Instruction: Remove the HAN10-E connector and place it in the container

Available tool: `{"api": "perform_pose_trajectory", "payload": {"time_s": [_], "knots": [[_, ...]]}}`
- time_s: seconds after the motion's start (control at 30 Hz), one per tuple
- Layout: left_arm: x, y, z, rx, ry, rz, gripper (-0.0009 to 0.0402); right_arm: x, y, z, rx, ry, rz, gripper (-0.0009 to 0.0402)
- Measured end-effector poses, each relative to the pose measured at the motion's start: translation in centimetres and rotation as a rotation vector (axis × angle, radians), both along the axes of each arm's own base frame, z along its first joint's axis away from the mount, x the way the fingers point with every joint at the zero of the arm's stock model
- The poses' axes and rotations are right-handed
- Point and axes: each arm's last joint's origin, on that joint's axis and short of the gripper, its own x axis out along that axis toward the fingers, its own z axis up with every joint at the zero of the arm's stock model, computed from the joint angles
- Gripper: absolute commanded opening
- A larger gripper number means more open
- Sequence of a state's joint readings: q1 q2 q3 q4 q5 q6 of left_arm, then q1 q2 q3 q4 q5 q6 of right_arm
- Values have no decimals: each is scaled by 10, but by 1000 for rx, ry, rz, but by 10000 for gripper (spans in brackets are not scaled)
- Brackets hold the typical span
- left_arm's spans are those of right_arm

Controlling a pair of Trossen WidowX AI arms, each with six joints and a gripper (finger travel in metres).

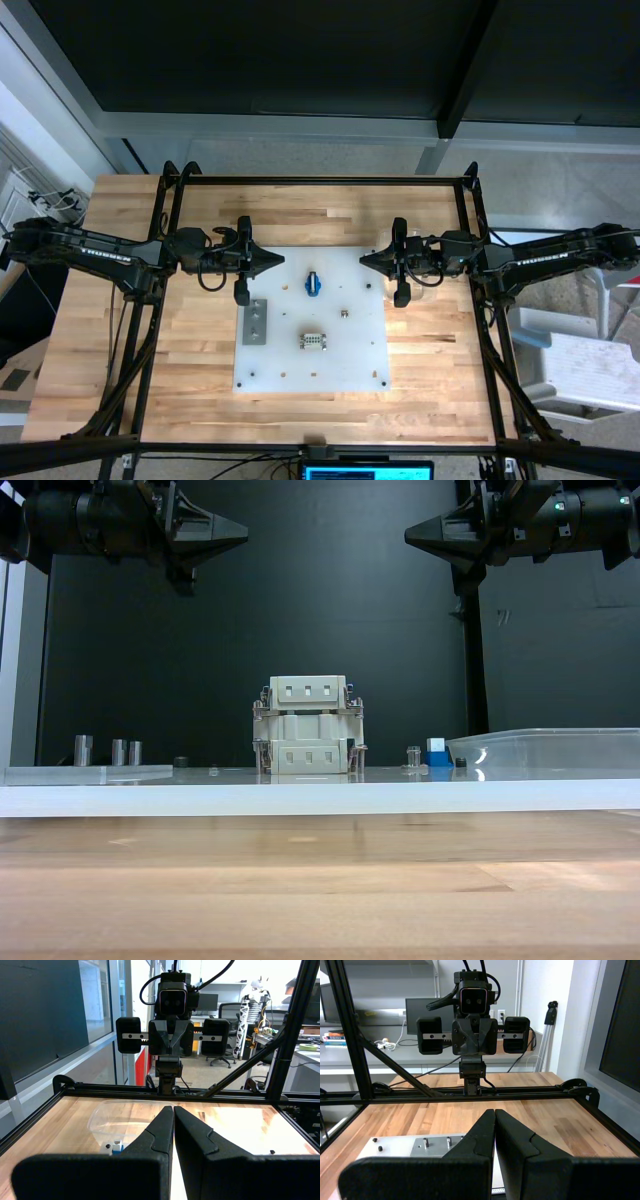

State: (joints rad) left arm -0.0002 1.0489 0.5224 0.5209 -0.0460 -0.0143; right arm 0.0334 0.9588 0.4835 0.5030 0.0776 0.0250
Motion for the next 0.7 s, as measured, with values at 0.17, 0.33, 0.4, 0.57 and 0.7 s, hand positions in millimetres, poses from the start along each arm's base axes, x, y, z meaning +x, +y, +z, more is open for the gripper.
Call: {"api": "perform_pose_trajectory", "payload": {"time_s": [0.17,0.33,0.4,0.57,0.7], "knots": [[0,0,0,0,0,0,0,6,1,13,40,109,3,0],[0,0,0,0,0,0,0,20,5,39,47,314,68,0],[0,0,0,0,0,0,0,28,8,47,46,399,85,0],[0,0,0,0,0,0,0,51,18,63,25,582,122,0],[0,0,0,0,-1,0,0,68,25,72,15,700,135,0]]}}
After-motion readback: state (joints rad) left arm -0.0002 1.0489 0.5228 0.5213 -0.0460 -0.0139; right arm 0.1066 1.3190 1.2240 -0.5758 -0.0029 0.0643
